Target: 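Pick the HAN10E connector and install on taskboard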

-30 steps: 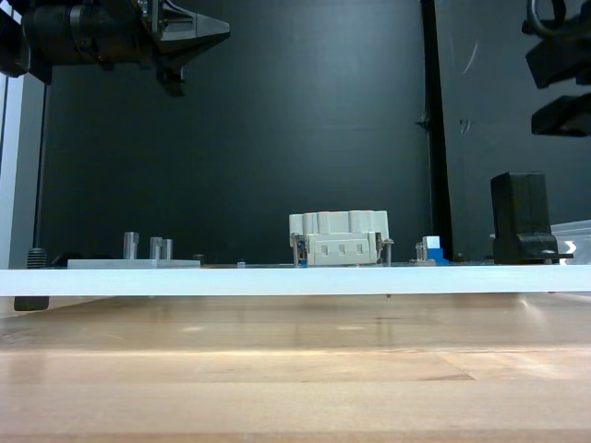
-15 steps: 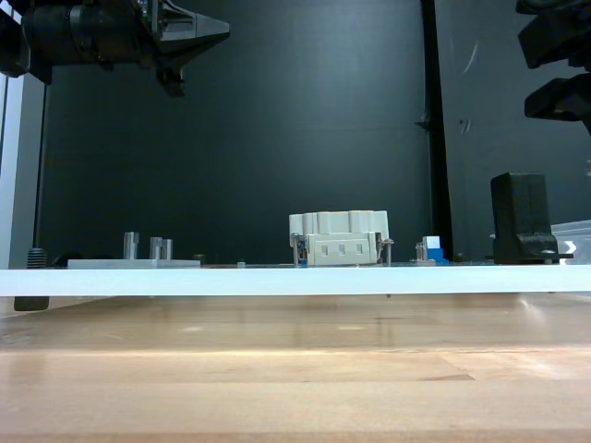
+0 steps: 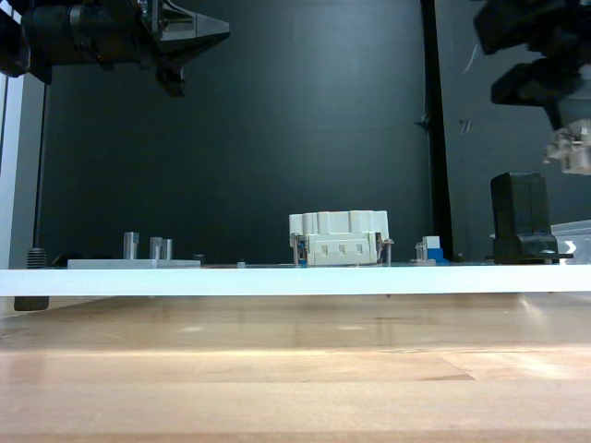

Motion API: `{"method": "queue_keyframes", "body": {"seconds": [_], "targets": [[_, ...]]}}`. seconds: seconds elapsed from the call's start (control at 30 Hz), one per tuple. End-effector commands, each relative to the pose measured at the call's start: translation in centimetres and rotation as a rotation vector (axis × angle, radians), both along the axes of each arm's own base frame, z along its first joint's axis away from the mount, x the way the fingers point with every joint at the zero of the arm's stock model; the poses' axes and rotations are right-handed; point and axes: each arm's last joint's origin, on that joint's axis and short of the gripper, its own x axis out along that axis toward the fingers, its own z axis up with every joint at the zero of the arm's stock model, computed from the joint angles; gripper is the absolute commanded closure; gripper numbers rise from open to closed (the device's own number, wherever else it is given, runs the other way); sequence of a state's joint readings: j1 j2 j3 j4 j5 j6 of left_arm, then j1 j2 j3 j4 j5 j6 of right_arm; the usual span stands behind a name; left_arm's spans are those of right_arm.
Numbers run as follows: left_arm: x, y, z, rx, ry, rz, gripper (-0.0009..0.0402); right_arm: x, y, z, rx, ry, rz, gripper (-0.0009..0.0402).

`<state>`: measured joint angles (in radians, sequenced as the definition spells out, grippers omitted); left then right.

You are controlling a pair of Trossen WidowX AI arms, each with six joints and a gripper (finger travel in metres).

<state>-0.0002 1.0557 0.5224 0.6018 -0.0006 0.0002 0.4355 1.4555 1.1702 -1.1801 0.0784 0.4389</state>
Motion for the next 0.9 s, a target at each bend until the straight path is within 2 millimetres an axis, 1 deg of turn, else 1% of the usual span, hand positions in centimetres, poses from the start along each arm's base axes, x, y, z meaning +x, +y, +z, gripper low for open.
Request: {"method": "queue_keyframes", "body": {"seconds": [0.03,0.47,0.73,0.9], "targets": [[0.0,0.0,0.0,0.000,-0.001,0.000,0.0392,1.5,0.2,0.0,-0.007,0.014,-0.015,0.0361],[0.0,0.0,0.0,0.000,-0.001,0.000,0.0392,7.7,0.9,0.5,-0.011,0.011,-0.020,0.0361],[0.0,0.0,0.0,0.000,-0.001,0.000,0.0392,10.7,1.0,0.2,-0.008,0.001,-0.040,0.0361],[0.0,0.0,0.0,0.000,-0.001,0.000,0.0392,12.6,1.5,0.0,-0.005,-0.006,-0.035,0.0361]]}}
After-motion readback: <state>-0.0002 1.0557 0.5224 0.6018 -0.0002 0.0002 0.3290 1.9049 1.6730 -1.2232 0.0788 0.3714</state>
